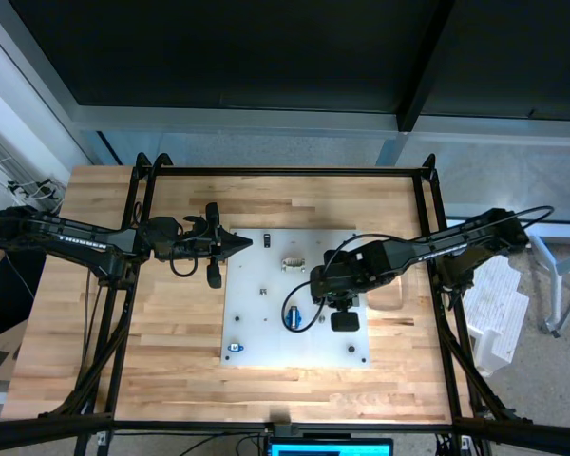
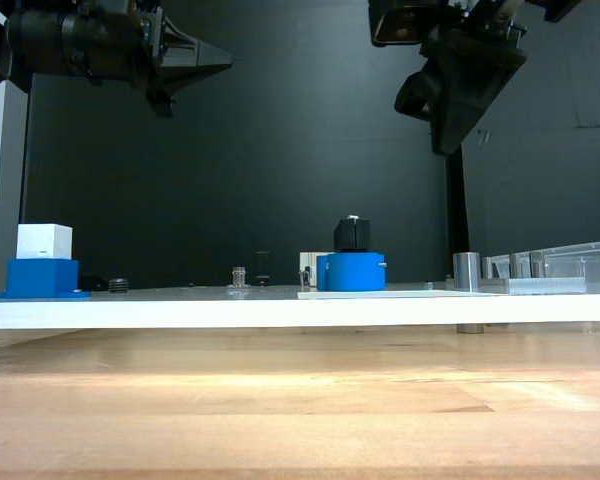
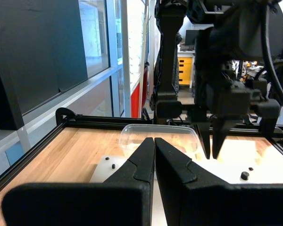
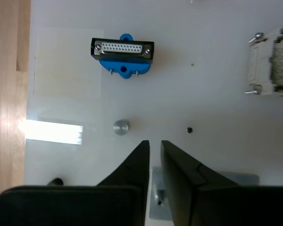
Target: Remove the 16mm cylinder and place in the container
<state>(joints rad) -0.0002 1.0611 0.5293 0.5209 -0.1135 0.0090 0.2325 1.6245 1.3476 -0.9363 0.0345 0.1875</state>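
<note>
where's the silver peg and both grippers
silver peg (image 4: 121,127), right wrist view, its round top
left gripper (image 3: 154,139), left wrist view, between shut fingertips, above the table (image 3: 85,146)
right gripper (image 4: 154,143), right wrist view, between fingertips, above the board (image 4: 217,94)

On board (image 1: 266,332), peg (image 4: 121,127) at connector's (image 4: 122,54) three o'clock, right tool (image 4: 153,145) above. Container (image 3: 132,134) on tabletop (image 1: 152,332) at board's three; left tool (image 1: 247,243) over ten.

Left gripper (image 2: 226,62) and right gripper (image 2: 448,146) hang high above the white board (image 2: 230,311).
</note>
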